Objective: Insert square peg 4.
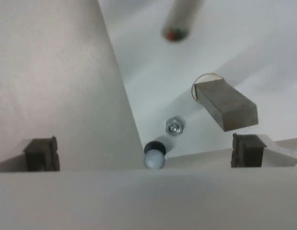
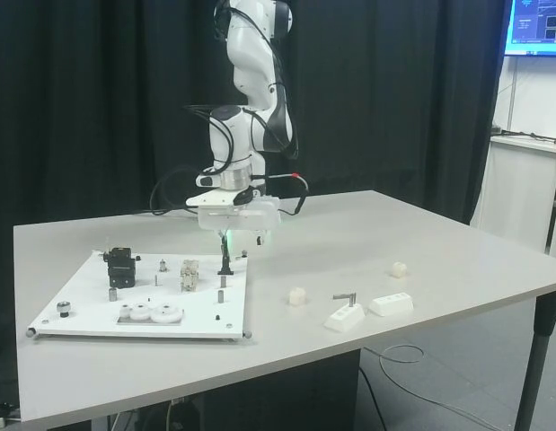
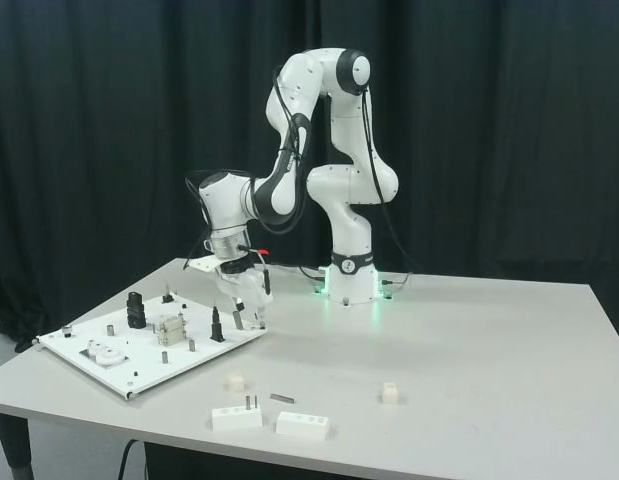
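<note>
Fingers (image 1: 143, 152) spread and empty over the white board (image 2: 89, 278); centre squarely above the grey square peg (image 1: 226, 104) before closing.

A robotics lab or test cell, not a home or shop. Evidence: white multi-joint robot arm (image 3: 329, 150) bolted to a wide grey table (image 3: 469, 350), w/ heavy black curtains (image 3: 489, 120) closing off the whole background. On the table sits a flat white assembly board (image 2: 143, 301) carrying small gears, pegs, black fixtures, i.e. a benchmark task plate. Loose white blocks (image 2: 368, 310) lie on the table nr its front edge. First room view also shows a wall-mounted monitor screen (image 2: 534, 27) at upper corner and a white cabinet (image 2: 520, 189) below it, plus cables hanging under the table.
</note>
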